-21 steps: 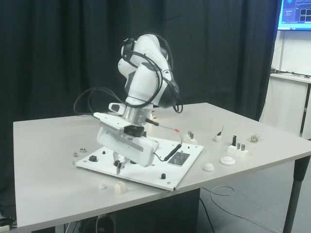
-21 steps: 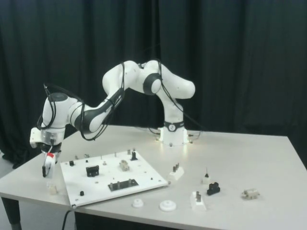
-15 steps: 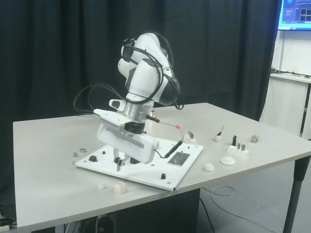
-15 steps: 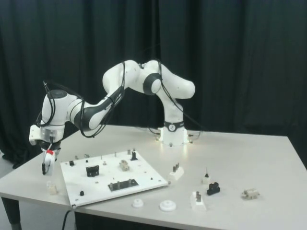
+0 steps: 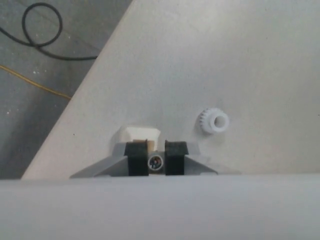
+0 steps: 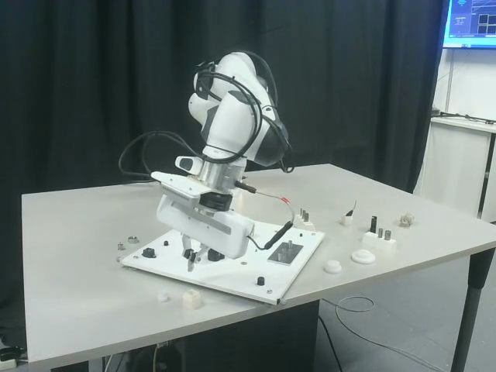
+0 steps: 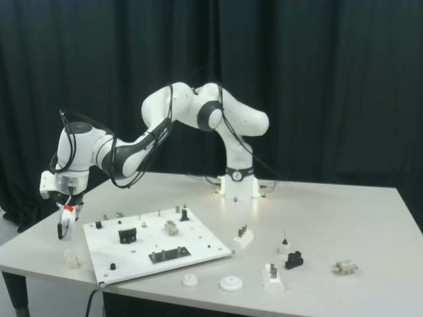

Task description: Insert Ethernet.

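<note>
The gripper (image 5: 156,159) grasps a small plug (image 5: 155,162) between its 2 black fingers (image 5: 136,158), raised above the table's (image 5: 210,65) edge beside the white board's (image 7: 198,247) corner.

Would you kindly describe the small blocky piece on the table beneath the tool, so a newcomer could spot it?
Start at the white board on the grey table and go to its corner near the tool. Just off that edge sits the blocky piece; its neighbour, the toothed white ring, is round.
</note>
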Motion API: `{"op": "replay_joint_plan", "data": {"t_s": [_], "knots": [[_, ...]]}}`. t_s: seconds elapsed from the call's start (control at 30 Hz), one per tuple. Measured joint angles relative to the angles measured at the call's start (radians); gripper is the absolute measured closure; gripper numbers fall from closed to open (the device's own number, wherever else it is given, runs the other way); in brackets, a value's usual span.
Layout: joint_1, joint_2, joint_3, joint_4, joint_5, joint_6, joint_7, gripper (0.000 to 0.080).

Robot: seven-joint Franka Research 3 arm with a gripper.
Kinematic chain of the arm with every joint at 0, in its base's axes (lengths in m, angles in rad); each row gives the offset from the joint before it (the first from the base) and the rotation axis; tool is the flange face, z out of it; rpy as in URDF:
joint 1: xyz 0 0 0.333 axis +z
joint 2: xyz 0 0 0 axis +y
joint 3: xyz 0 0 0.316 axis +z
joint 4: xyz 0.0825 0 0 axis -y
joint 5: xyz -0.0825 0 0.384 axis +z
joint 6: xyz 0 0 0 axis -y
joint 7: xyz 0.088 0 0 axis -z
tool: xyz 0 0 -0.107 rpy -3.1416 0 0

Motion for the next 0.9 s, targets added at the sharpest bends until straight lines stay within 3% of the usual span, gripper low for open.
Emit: {"op": "replay_joint_plan", "data": {"t_s": [0.33,0.9], "knots": [[0.0,0.0,0.0,0.0,0.003,-0.021,0.002,0.0735],[-0.004,0.0,-0.021,0.0,0.003,-0.138,0.004,0.0735]]}}
